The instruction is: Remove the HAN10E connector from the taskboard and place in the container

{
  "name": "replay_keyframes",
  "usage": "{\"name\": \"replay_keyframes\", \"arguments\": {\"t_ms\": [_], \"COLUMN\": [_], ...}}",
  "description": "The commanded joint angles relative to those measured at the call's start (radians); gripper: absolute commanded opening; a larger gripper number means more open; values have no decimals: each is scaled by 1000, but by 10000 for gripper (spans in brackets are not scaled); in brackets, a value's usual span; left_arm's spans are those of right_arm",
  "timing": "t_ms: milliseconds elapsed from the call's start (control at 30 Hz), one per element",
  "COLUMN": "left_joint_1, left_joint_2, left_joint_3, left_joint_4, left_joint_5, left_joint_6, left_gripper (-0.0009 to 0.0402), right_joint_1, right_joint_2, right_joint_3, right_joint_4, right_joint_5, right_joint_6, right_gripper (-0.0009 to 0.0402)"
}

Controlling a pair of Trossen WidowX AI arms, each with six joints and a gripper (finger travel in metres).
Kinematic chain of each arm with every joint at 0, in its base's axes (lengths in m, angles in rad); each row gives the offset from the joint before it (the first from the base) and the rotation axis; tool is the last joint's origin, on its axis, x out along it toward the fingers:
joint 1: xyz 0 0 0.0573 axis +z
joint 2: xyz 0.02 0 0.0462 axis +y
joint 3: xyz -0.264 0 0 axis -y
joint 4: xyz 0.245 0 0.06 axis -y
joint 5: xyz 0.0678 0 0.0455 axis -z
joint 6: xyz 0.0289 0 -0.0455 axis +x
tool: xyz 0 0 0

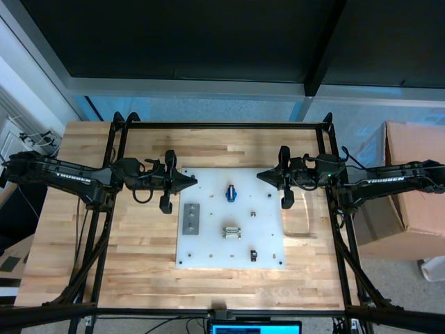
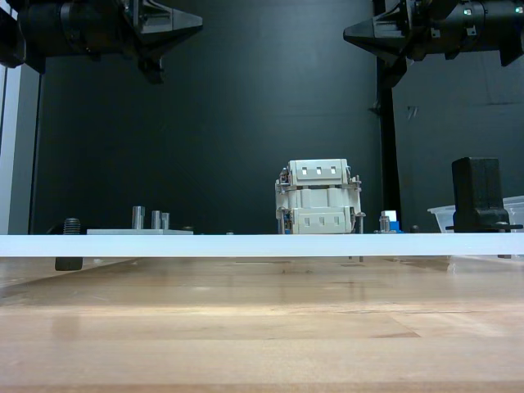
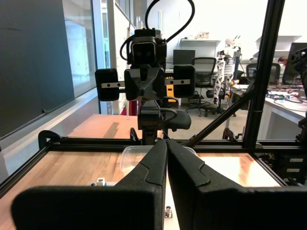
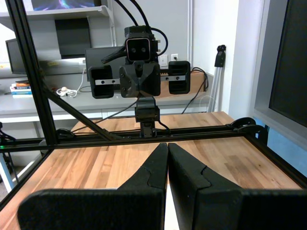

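Robotics lab w/ office space imo. Light wooden table (image 1: pixel 139 278) in a black metal frame (image 1: pixel 222 126) w/ a white plastic task board (image 1: pixel 208 252). Black office chairs (image 3: pixel 204 74) & dark flat monitors (image 3: pixel 184 56) in bg.

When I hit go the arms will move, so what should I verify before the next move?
1. HAN10E connector seated upright on the taskboard: ok.
2. Left gripper high above the board's left side, empty: ok.
3. Right gripper high above the board's right side, empty: ok.
4. Grippers open for a grasp: not ok, both shut.
5. Container beside the board's right edge: ok.
6. Connector's latches released: cannot tell.
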State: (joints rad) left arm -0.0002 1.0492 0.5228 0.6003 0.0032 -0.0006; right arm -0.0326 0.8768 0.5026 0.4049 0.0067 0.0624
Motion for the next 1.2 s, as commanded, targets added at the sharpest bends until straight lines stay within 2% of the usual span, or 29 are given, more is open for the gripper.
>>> {"name": "replay_keyframes", "arguments": {"t_ms": [33, 167, 367, 533, 1000, 1200], "left_joint_1": [0, 0, 0, 0, 0, 0], "left_joint_2": [0, 0, 0, 0, 0, 0], "left_joint_3": [0, 0, 0, 0, 0, 0], "left_joint_4": [0, 0, 0, 0, 0, -1], "left_joint_5": [0, 0, 0, 0, 0, 0], "left_joint_6": [0, 0, 0, 0, 0, 0], "left_gripper": [0, 0, 0, 0, 0, 0], "right_joint_1": [0, 2, 21, 55, 171, 229], "right_joint_2": [0, 0, 9, 59, 383, 550], "right_joint_3": [0, 13, 138, 262, 599, 769], "right_joint_4": [0, -29, -359, -611, -1041, -1219], "right_joint_5": [0, -27, -27, -25, -23, 19], "right_joint_6": [8, 13, 8, 15, 148, 167], "right_gripper": [0, 0, 0, 0, 0, 0]}}
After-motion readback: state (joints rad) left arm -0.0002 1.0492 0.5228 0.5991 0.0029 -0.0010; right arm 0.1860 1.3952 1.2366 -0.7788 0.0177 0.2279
